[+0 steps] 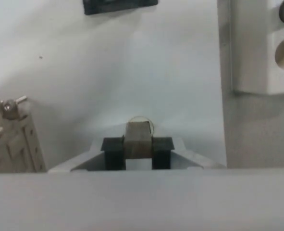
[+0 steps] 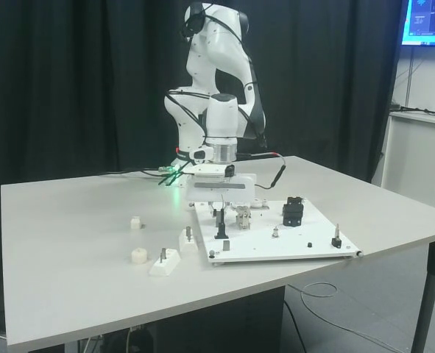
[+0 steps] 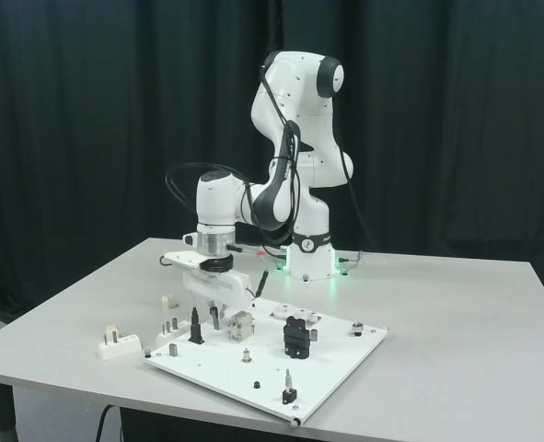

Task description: Insert square peg 3.

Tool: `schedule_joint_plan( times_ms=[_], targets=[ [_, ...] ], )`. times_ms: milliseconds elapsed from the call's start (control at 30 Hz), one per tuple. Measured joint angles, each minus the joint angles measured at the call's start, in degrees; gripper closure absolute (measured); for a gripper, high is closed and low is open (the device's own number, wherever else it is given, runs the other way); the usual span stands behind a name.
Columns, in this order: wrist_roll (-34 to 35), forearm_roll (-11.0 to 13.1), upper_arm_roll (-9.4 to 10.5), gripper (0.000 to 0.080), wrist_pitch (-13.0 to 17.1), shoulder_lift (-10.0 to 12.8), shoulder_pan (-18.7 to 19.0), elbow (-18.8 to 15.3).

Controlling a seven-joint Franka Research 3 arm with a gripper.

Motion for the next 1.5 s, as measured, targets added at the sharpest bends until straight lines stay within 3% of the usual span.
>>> schedule_joint_plan(
  times_ms=[467, 833, 1500],
  targets=[
    [7.1, 0.0, -0.12, 0.0689, 0.0, 0.0, 0.0, 0.0],
    [8.9, 0.0, -0.08, 0.0689, -0.1, 0.1, 0.0, 0.1],
    [-2.1, -0.1, -0.06, 0.0689, -1.1, 0.3, 0.0, 0.6]
  ],
)
